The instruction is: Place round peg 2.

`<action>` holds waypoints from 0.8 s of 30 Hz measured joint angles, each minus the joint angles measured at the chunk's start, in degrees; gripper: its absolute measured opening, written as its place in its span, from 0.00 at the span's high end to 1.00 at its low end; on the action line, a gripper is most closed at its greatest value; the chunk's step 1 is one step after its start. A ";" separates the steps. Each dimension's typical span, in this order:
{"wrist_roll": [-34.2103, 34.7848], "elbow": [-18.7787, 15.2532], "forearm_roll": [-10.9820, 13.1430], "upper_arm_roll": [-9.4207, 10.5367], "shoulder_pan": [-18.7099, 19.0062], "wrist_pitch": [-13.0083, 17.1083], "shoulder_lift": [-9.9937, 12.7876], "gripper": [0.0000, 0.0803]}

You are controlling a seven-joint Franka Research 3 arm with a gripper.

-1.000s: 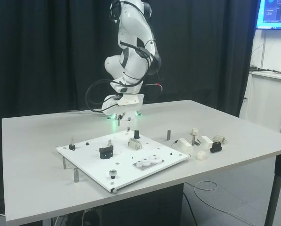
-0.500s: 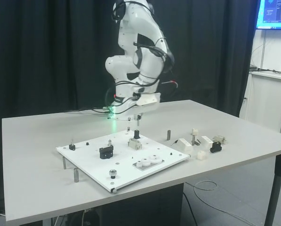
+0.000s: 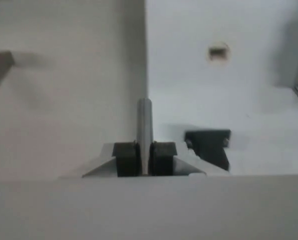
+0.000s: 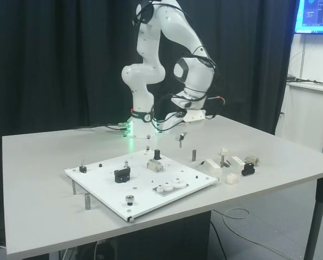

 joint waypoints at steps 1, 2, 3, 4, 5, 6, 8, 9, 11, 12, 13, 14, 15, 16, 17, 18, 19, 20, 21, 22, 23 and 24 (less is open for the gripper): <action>0.26 0.39 0.00 0.34 0.04 0.00 0.49 0.91; 0.49 0.81 0.00 0.63 0.09 0.00 0.98 0.91; 0.72 1.18 -0.01 0.89 0.12 0.00 1.47 0.91; 1.01 1.59 -0.01 1.17 0.14 0.00 2.06 0.91; 1.28 2.02 -0.01 1.43 0.13 -0.01 2.64 0.91; 1.49 2.44 -0.01 1.66 0.14 -0.07 3.23 0.91; 1.78 3.11 -0.01 2.05 0.14 -0.17 4.33 0.91; 1.89 3.42 -0.01 2.23 0.14 -0.20 4.89 0.91; 1.97 3.95 -0.01 2.54 0.14 -0.34 5.94 0.91; 2.00 4.16 -0.01 2.69 0.14 -0.39 6.47 0.91; 2.06 4.34 -0.01 2.84 0.13 -0.42 6.97 0.91; 2.18 4.48 -0.01 3.00 0.10 -0.42 7.42 0.91; 2.36 4.59 -0.01 3.18 0.08 -0.42 7.88 0.91; 2.54 4.68 -0.01 3.34 0.08 -0.42 8.27 0.91; 2.71 4.75 0.00 3.50 0.08 -0.42 8.66 0.91; 2.89 4.80 0.00 3.68 0.07 -0.42 9.02 0.91; 3.06 4.86 0.01 3.88 0.05 -0.42 9.38 0.91; 3.22 4.91 0.02 4.09 0.02 -0.42 9.69 0.91; 3.38 4.96 0.02 4.34 -0.04 -0.42 9.99 0.91; 3.56 5.04 0.02 4.64 -0.14 -0.42 10.30 0.91; 3.71 5.12 0.02 4.93 -0.24 -0.42 10.57 0.91; 3.87 5.20 0.02 5.16 -0.30 -0.42 10.81 0.91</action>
